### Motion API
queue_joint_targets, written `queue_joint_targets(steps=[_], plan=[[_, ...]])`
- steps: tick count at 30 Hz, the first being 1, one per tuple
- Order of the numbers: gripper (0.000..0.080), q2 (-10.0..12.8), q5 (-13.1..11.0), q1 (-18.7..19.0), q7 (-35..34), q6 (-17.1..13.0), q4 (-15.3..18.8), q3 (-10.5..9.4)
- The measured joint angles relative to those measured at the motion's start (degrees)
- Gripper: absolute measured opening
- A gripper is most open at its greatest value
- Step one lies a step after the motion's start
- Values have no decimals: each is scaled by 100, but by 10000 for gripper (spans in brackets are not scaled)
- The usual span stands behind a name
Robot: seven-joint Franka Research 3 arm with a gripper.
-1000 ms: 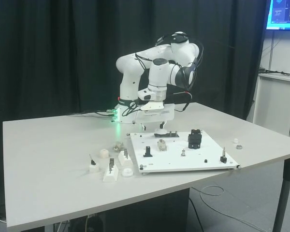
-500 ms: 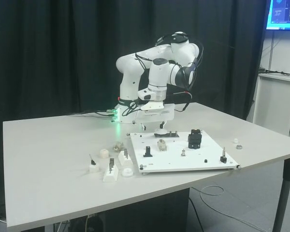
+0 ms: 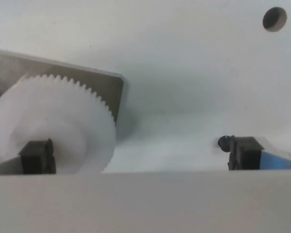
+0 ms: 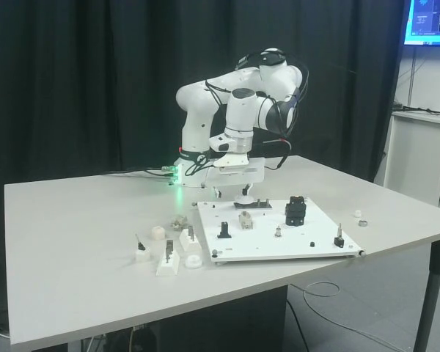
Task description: Insert large gear.
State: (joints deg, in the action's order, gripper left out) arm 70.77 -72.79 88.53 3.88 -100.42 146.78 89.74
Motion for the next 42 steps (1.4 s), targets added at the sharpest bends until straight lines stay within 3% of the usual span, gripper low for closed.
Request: queue_joint_targets(steps=[15, 30, 42], plan=[[800, 1, -67, -4, -16, -2, 19, 2], [800, 27, 190, 13, -601, 66, 26, 30], [800, 27, 134, 59, -773, 46, 16, 38]])
